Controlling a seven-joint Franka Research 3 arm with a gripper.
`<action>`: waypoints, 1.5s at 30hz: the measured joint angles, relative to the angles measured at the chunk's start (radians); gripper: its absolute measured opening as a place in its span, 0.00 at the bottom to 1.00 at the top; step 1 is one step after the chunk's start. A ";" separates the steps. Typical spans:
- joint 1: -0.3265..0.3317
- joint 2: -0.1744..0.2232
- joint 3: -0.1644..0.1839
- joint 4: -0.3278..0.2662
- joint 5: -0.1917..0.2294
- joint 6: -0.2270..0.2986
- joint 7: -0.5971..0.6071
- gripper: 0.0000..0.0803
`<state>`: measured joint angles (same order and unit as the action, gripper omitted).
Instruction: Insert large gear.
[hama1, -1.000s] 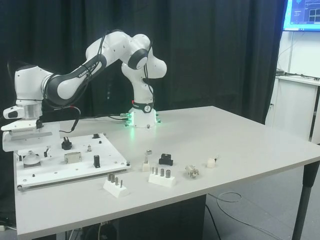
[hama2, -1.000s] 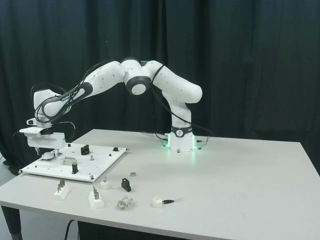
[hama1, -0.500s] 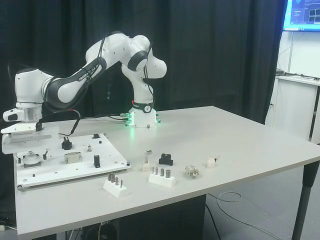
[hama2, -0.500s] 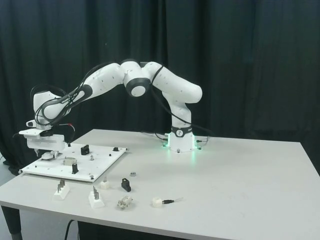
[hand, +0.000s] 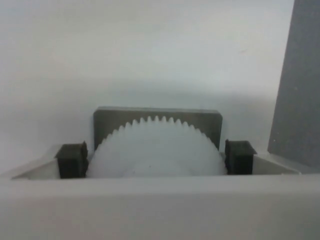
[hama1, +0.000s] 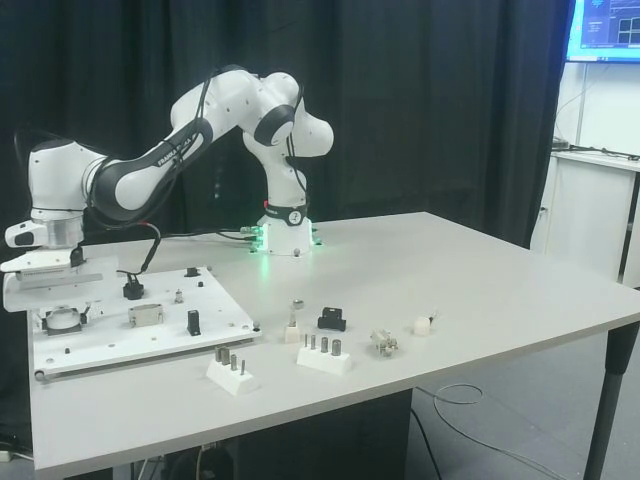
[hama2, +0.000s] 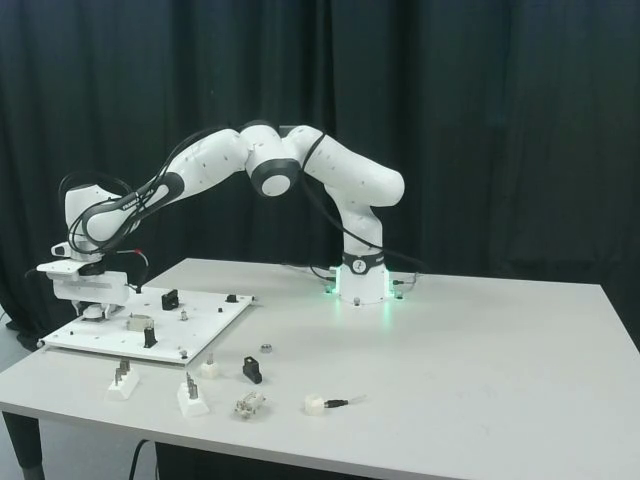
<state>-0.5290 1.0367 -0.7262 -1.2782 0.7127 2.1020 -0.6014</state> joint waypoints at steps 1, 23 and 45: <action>0.000 0.000 0.000 0.001 0.000 -0.002 0.003 0.75; -0.004 0.009 0.000 0.021 -0.017 -0.026 -0.160 0.75; -0.009 0.009 0.001 0.025 -0.013 -0.036 -0.185 0.74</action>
